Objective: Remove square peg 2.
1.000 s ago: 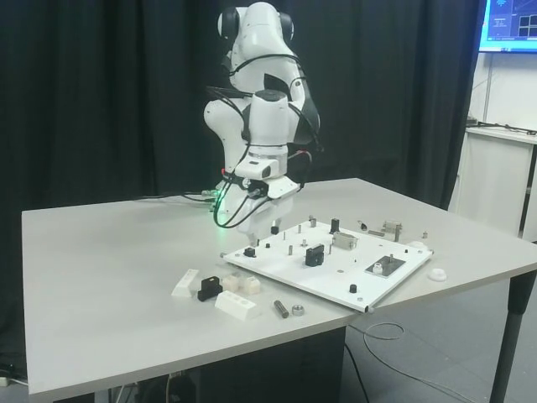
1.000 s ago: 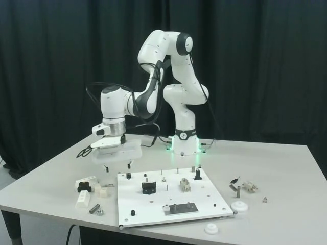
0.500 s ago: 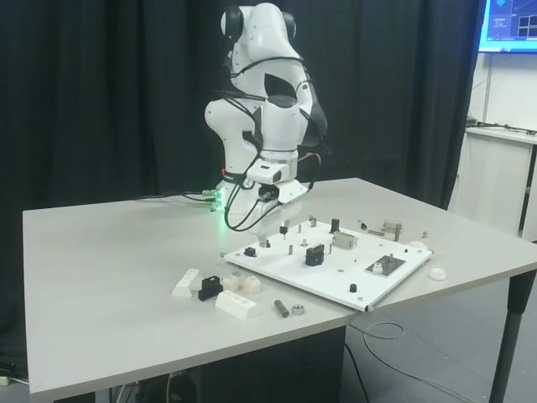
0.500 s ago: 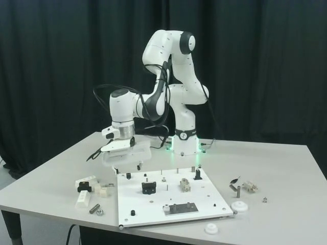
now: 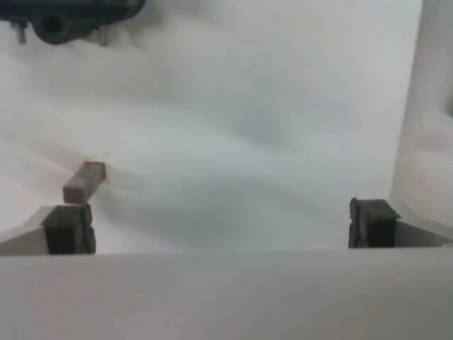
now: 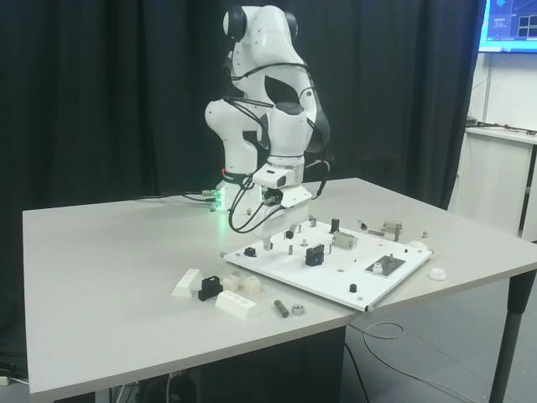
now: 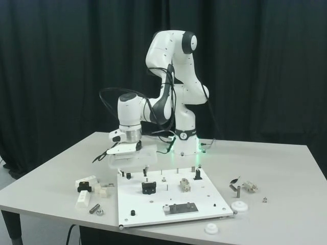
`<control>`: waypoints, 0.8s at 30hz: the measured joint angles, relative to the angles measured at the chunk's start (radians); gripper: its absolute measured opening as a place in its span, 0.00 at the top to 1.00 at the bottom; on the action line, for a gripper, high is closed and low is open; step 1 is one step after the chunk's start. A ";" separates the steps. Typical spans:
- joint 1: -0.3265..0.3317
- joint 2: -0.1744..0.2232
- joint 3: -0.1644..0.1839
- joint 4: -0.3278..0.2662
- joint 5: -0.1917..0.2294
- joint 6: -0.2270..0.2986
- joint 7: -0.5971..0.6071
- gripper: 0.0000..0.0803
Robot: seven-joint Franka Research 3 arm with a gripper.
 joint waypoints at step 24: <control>0.052 -0.021 0.000 -0.100 0.000 0.103 0.103 0.00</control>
